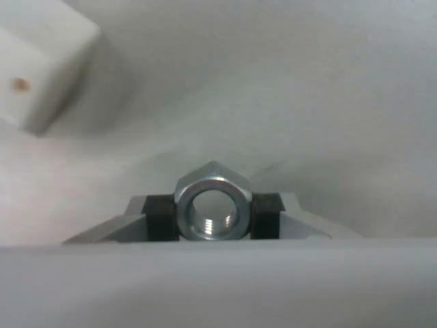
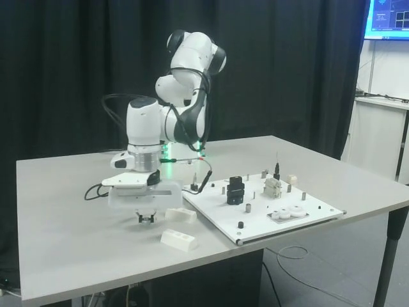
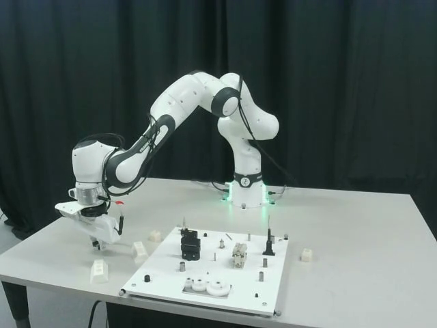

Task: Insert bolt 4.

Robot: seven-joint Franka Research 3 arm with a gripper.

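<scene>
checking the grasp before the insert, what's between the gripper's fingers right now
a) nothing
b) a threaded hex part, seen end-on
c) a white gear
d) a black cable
b: in the wrist view the gripper has its black pads pressed on both sides of a hex part with a threaded bore, held above the grey table.

wrist close above table (image 1: 328, 102), room views opposite sides

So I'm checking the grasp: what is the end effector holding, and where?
The end effector grips a hexagonal threaded part, black pads on two opposite sides.
</scene>
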